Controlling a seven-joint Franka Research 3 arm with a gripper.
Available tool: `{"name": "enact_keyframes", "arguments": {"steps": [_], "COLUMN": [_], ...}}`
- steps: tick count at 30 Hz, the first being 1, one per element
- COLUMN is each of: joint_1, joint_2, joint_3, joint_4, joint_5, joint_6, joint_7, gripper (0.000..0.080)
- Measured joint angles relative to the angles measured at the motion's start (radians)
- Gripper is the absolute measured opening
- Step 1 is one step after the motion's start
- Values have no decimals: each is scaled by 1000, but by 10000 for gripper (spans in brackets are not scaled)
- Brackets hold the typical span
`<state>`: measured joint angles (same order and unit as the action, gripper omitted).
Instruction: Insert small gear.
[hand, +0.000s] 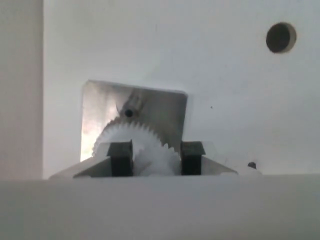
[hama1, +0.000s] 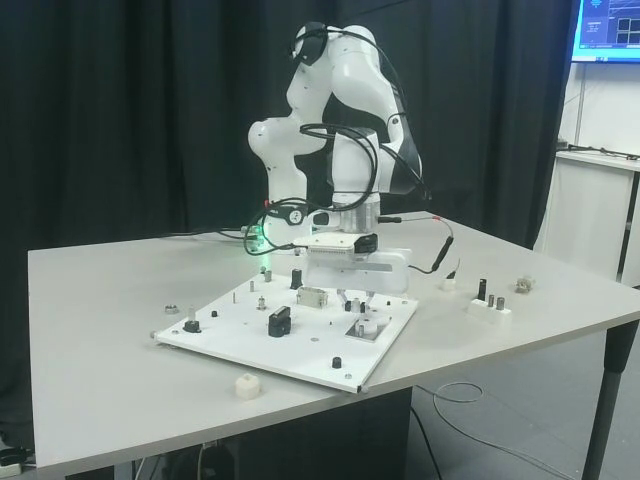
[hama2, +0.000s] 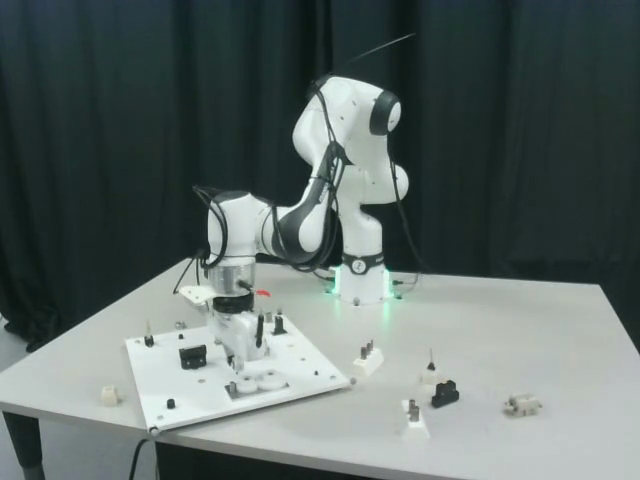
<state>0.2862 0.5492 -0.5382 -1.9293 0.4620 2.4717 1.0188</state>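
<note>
In the wrist view my gripper (hand: 156, 159) is shut on the small white gear (hand: 156, 162), one black finger (hand: 121, 158) on each side. Just beyond it a larger toothed white gear (hand: 125, 136) lies on the grey metal gear plate (hand: 167, 112). A bare metal peg (hand: 131, 111) stands on that plate past the gears. The first room view shows the gripper (hama1: 358, 303) low over the gear plate (hama1: 364, 329) at the near right part of the white board. From the second room view the gripper (hama2: 236, 358) hangs just above the plate with its white gears (hama2: 268, 380).
The white board (hama1: 300, 345) carries several black and metal parts, including a black block (hama1: 279, 322) and pegs (hama1: 266, 274). A round hole (hand: 280, 37) shows in the board. A white cube (hama1: 245, 386) and small part holders (hama1: 489, 305) lie on the grey table (hama1: 100, 330).
</note>
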Motion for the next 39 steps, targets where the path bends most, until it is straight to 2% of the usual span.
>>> {"name": "enact_keyframes", "arguments": {"steps": [10,24,39], "joint_1": [0,0,0], "joint_2": [10,36,46], "joint_3": [2,23,31], "joint_4": [-2,-1,6], "joint_5": [0,0,0], "joint_6": [38,95,110], "joint_7": [7,14,16], "gripper": [199,199,199]}}
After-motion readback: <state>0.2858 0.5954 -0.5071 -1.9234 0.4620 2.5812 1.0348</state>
